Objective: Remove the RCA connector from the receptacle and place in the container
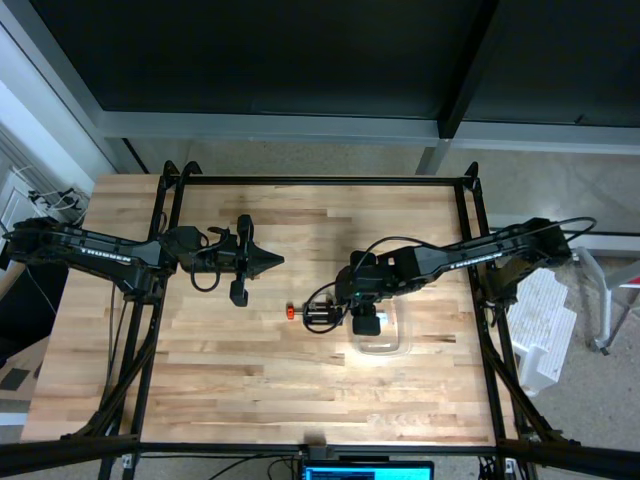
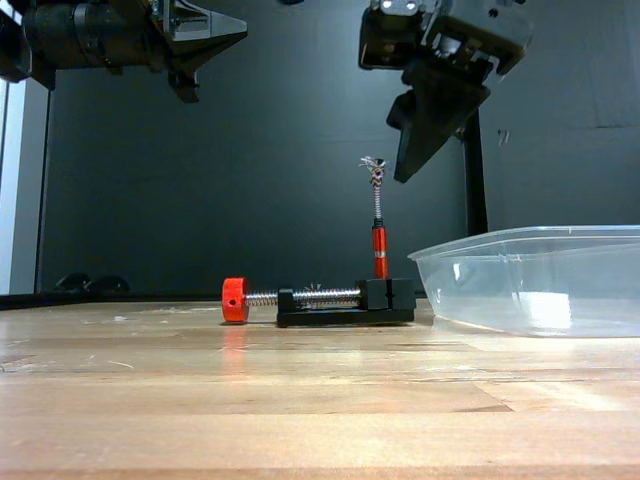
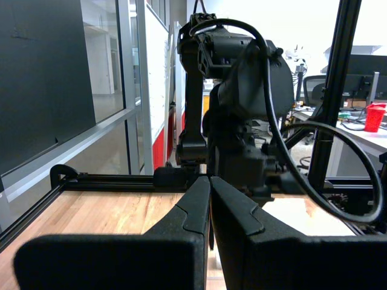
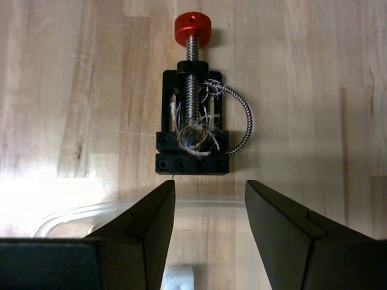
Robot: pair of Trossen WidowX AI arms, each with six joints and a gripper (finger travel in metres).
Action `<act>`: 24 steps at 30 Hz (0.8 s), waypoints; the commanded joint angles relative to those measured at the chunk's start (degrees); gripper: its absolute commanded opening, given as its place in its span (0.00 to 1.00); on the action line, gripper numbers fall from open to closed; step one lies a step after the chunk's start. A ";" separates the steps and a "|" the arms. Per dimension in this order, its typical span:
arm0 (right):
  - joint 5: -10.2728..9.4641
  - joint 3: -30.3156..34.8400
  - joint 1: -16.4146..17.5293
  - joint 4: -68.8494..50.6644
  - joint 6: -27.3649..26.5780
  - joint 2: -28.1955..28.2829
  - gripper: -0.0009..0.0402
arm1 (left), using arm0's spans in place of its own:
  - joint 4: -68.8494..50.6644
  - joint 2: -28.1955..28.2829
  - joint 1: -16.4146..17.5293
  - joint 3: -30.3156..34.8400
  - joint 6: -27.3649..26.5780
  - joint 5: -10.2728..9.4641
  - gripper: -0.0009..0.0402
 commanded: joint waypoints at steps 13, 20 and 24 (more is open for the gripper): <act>0.04 2.60 0.35 1.77 0.00 7.19 0.47 | 0.00 0.00 0.00 0.02 0.00 0.02 0.02; 0.11 2.40 0.37 3.34 0.35 7.19 0.47 | 0.00 0.00 0.00 0.02 0.00 0.02 0.02; 0.09 1.66 0.37 4.39 0.50 7.98 0.47 | 0.00 0.00 0.02 0.02 0.00 0.02 0.02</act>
